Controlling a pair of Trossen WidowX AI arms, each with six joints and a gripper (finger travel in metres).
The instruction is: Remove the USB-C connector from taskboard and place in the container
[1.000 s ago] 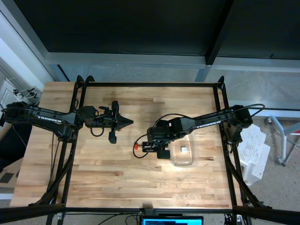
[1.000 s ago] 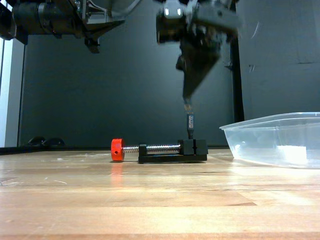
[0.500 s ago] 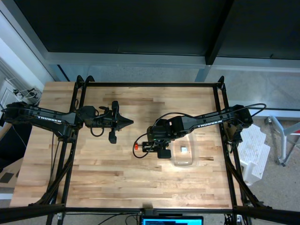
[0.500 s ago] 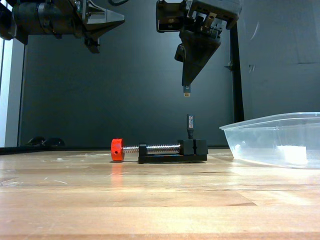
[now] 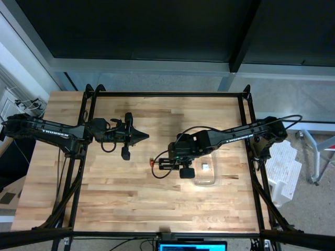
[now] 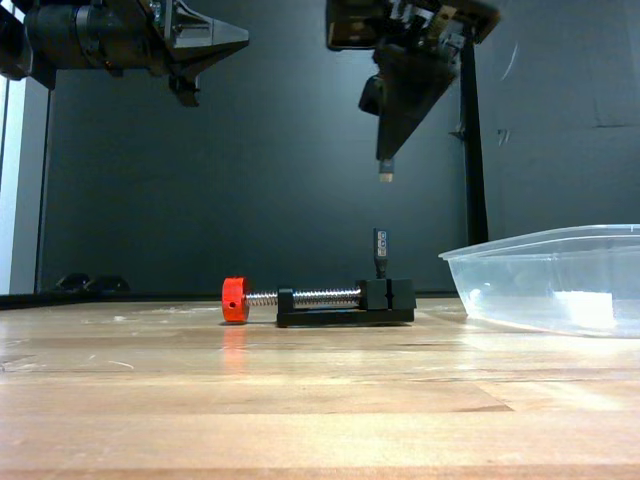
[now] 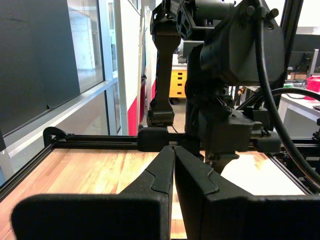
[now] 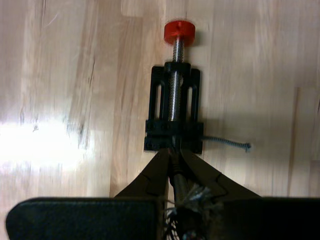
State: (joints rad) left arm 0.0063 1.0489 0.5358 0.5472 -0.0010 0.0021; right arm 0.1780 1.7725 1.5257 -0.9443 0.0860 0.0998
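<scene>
The taskboard (image 6: 345,300), a small black vise with an orange-red knob (image 6: 234,299), lies on the wooden table. A thin grey upright piece (image 6: 380,245) still stands in it. My right gripper (image 6: 385,165) hangs well above the block's right end, shut on the USB-C connector (image 6: 385,174), a tiny dark plug with a pale tip. In the right wrist view the connector (image 8: 174,170) sits between the closed fingers, over the taskboard (image 8: 173,132). The clear container (image 6: 560,280) stands to the right of the block. My left gripper (image 5: 144,137) hovers shut at the table's left middle, far from the board.
A small white cube (image 5: 205,166) lies inside the container (image 5: 205,180). A thin grey wire (image 8: 227,143) sticks out beside the block. A black frame (image 5: 167,94) runs around the table's back and sides.
The right gripper has risen from just above the upright piece and shifted right toward the container, carrying the connector. The left arm has not moved.
</scene>
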